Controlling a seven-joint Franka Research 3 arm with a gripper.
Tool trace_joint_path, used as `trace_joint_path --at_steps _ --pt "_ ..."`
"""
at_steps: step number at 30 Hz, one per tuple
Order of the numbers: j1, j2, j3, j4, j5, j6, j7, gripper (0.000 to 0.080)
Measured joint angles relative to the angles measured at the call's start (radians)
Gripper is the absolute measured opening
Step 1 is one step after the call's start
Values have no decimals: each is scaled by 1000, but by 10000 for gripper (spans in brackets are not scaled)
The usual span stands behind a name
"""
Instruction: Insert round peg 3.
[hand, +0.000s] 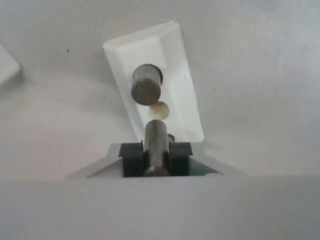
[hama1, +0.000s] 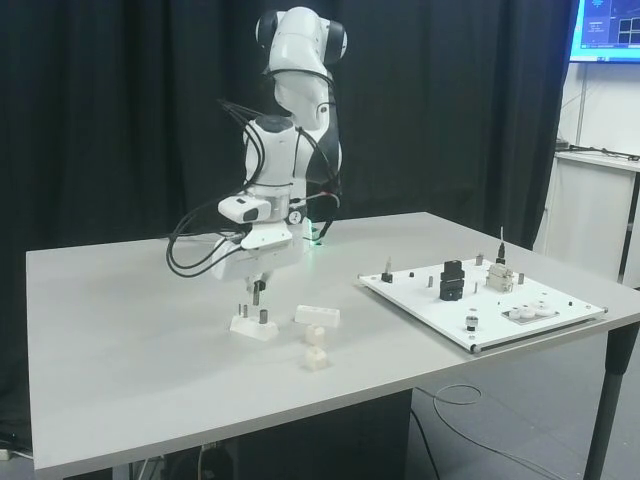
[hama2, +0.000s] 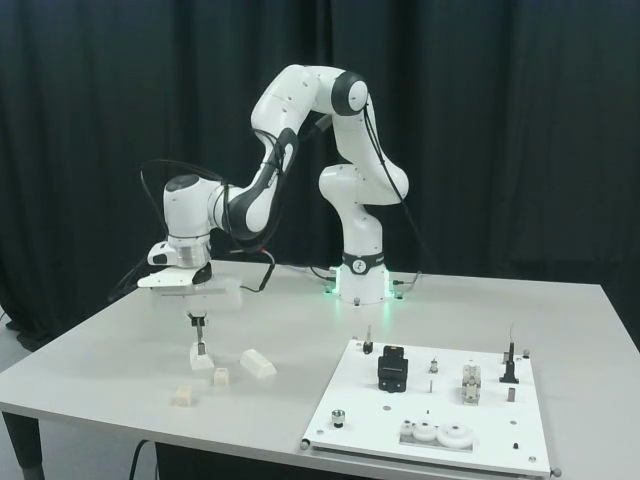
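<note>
Above the white block on the grey counter, the claw pinches a round peg upright between its black fingers. The wrist view shows a second peg standing in the block beside an open hole. The room views show the white board well apart, and two smaller white blocks near.

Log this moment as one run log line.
phase: peg held above holder | gripper: shut on round peg | white holder block: one peg seated, one hole free

Peg above block
</note>
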Motion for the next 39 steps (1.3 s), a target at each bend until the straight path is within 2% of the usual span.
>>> trace_joint_path --at_steps 11,39 --pt "2 -29 0 4 0 -28 0 103" --pt "16 -30 0 14 46 -28 15 103"
